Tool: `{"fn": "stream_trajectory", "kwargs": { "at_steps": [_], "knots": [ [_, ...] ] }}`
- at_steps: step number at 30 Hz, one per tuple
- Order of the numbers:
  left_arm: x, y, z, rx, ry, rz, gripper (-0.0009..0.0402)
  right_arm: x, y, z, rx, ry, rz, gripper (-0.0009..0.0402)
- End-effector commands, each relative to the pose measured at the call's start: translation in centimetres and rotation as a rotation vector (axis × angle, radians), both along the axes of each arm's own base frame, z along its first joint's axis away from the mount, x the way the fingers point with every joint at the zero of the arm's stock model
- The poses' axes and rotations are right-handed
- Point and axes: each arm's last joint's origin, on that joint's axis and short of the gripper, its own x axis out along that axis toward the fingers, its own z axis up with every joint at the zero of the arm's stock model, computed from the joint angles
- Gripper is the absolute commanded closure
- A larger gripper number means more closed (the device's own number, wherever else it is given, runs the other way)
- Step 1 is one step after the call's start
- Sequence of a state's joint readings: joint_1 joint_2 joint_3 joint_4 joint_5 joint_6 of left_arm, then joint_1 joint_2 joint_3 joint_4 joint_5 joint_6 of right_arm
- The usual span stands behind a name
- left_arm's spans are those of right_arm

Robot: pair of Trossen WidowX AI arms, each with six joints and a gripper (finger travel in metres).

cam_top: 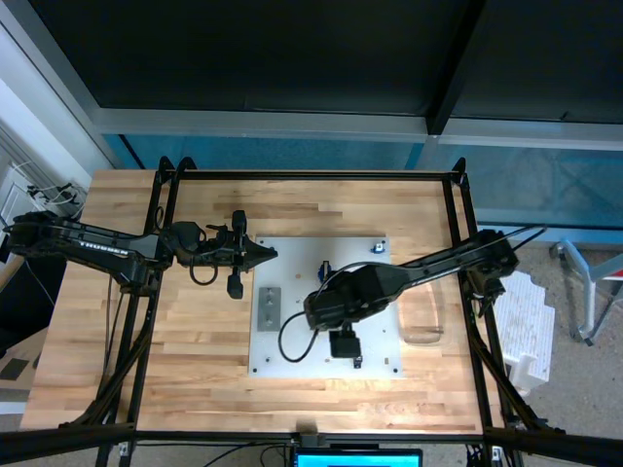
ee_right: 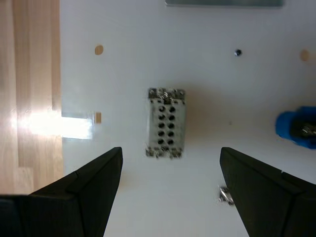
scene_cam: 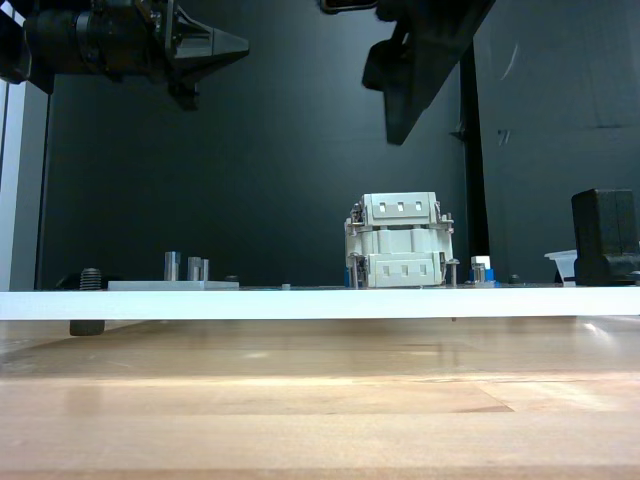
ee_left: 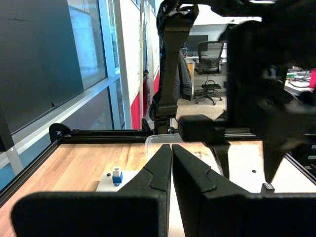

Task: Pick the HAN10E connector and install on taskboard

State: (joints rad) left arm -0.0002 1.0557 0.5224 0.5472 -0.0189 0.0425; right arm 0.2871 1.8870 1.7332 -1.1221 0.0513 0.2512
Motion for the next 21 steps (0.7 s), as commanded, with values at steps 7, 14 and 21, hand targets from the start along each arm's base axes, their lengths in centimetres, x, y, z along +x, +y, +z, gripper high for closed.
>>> {"fn": "stream_trajectory", "kwargs": {
  "at_steps": [7, 14, 21],
  "knots": [
    [0.0, 0.0, 0.0, 0.000, -0.001, 0.000, 0.0392, -2.9, -4.2, 2.0, -0.004, -0.104, -0.046, 0.0136],
    [0.0, 0.0, 0.0, 0.000, 0.000, 0.001, 0.0392, -4.8, -7.2, 2.9, -0.017, -0.201, -0.062, 0.0160],
    [0.0, 0.0, 0.0, 0.000, -0.001, 0.000, 0.0392, -6.8, -9.6, 3.5, -0.033, -0.365, -0.085, 0.0200]
  ]
}}
